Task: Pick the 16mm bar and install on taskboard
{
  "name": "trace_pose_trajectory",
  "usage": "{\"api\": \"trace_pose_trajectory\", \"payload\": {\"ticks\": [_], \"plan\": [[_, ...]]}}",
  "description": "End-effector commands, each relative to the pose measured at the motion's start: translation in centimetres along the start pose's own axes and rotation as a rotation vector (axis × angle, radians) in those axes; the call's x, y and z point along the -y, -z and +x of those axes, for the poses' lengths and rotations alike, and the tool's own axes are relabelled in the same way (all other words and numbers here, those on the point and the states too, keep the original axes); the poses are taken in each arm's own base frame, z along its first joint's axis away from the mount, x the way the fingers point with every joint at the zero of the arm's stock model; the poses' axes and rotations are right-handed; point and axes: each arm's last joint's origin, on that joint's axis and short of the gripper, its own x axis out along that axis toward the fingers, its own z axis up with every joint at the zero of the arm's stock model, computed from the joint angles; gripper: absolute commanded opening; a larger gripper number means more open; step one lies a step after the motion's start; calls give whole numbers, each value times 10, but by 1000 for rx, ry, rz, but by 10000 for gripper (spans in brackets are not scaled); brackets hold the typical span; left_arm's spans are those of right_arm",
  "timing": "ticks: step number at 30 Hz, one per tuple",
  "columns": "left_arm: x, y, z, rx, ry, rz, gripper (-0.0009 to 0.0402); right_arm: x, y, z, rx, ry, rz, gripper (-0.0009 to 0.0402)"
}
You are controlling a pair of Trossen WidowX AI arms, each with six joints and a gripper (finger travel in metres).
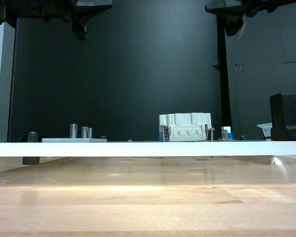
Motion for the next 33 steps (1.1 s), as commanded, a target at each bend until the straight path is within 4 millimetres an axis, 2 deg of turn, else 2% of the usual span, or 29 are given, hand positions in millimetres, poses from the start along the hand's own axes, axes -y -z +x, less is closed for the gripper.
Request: {"api": "trace_pose_trajectory", "payload": {"ticks": [1, 6, 17, 33], "plan": [[0, 0, 0, 0, 0, 0, 0, 7, 0, 0, 40, -22, -3, 0], [0, 0, 0, 0, 0, 0, 0, 21, 3, 1, 82, -30, 5, 0], [0, 0, 0, 0, 0, 0, 0, 22, 20, 5, 135, -19, 22, 0], [0, 0, 0, 0, 0, 0, 0, 22, 17, 4, 146, -18, 46, 0]]}}
